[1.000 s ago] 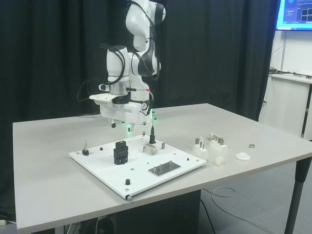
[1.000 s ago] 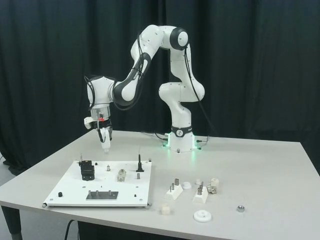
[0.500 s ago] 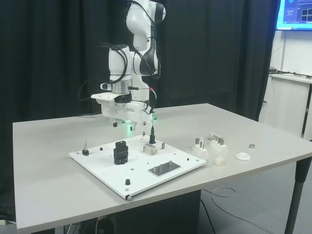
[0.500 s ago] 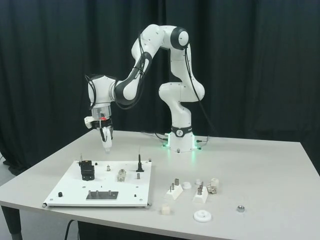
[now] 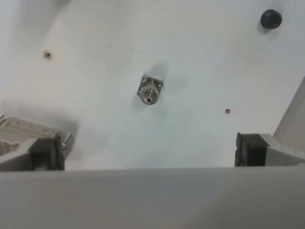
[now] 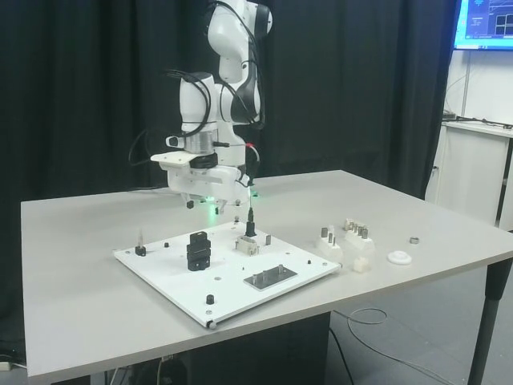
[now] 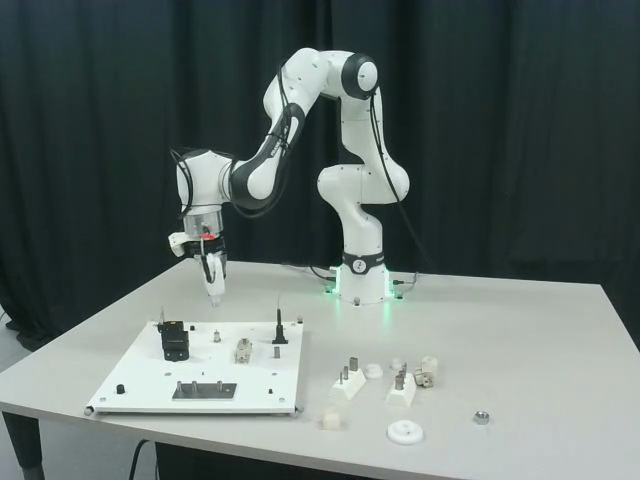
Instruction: Pick large gear.
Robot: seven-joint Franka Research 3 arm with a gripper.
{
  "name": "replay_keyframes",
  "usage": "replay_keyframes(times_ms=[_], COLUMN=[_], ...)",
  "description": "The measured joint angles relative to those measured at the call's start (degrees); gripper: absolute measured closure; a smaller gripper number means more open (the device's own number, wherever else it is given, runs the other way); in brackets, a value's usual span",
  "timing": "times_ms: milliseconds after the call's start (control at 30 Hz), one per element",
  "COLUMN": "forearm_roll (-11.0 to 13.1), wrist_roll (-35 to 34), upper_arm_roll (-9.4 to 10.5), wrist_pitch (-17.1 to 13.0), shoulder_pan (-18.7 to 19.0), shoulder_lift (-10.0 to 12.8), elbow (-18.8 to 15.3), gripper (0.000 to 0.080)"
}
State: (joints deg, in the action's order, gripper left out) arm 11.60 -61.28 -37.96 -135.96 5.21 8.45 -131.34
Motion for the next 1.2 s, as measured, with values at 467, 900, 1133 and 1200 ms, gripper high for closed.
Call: replay_keyframes(times_ms=[467,900,1133,1200], forearm_roll=[0.0,0.3,2.2,2.4], wrist_roll=[9.7,14.4,14.3,14.3], upper_arm_roll=[0.14,3.46,6.81,7.88], wrist_pitch=[-0.1,-3.4,-7.1,-7.9], shoulder_pan=[2.0,6.7,9.0,9.5], shoulder_lift=[-0.5,-0.6,0.4,0.9], elbow=[0.5,1.6,1.9,2.2], gripper=[0.0003,0.0003,0.0003,0.0003])
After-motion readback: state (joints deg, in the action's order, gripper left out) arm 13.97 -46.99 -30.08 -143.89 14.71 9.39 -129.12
